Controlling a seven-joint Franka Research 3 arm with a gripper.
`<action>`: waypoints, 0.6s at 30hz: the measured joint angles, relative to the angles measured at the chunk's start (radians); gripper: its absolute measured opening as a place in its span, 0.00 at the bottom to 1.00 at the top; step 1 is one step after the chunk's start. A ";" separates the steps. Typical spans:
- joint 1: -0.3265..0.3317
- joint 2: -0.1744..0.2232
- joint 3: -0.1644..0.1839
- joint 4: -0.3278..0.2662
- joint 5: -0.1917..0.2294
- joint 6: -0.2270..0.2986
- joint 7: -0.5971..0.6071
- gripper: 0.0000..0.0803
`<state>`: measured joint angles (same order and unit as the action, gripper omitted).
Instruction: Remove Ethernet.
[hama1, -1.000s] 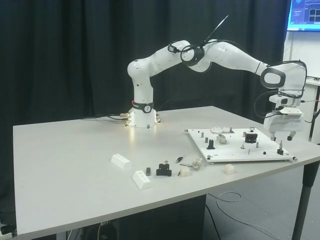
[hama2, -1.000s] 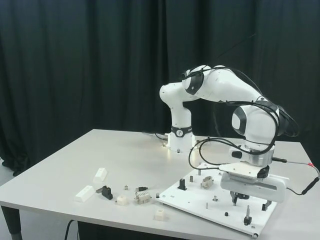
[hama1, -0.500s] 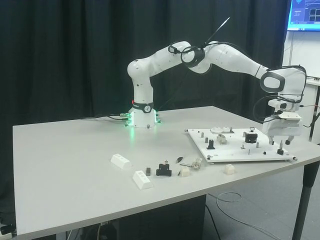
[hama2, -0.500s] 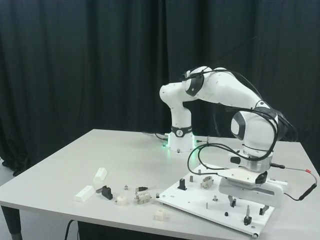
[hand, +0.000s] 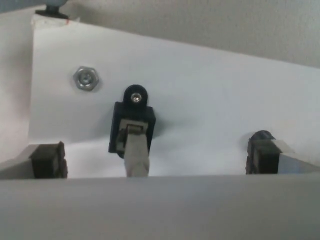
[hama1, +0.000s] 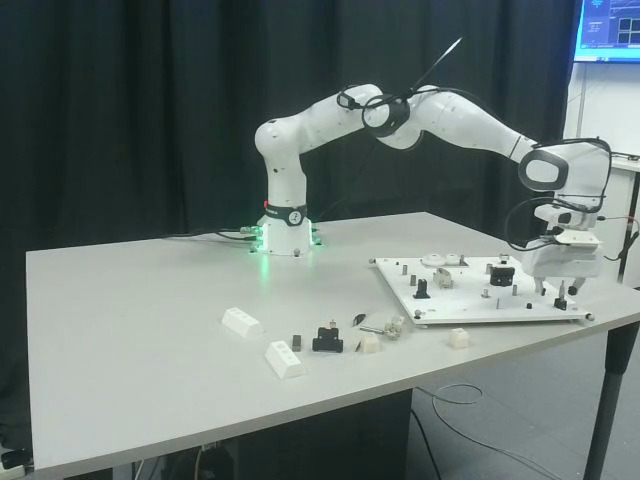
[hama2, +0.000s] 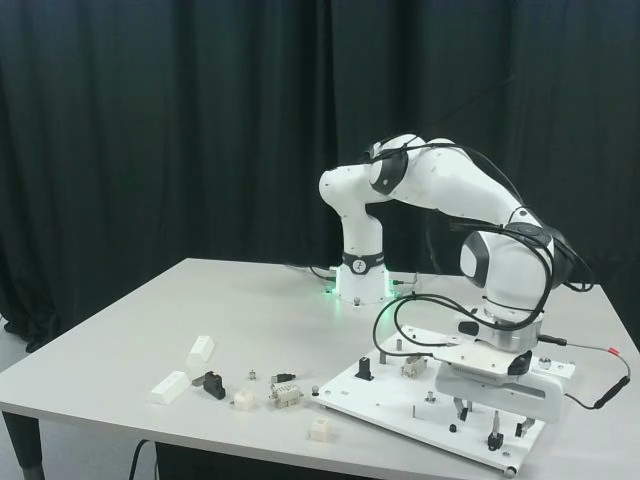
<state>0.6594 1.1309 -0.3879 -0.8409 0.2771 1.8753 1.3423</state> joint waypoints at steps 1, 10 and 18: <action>-0.001 0.001 0.000 0.000 0.000 0.000 0.000 1.00; -0.010 0.003 0.000 0.000 0.000 0.001 0.000 1.00; -0.016 0.003 0.000 0.000 0.000 0.001 0.000 1.00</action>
<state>0.6437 1.1343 -0.3883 -0.8413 0.2771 1.8760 1.3423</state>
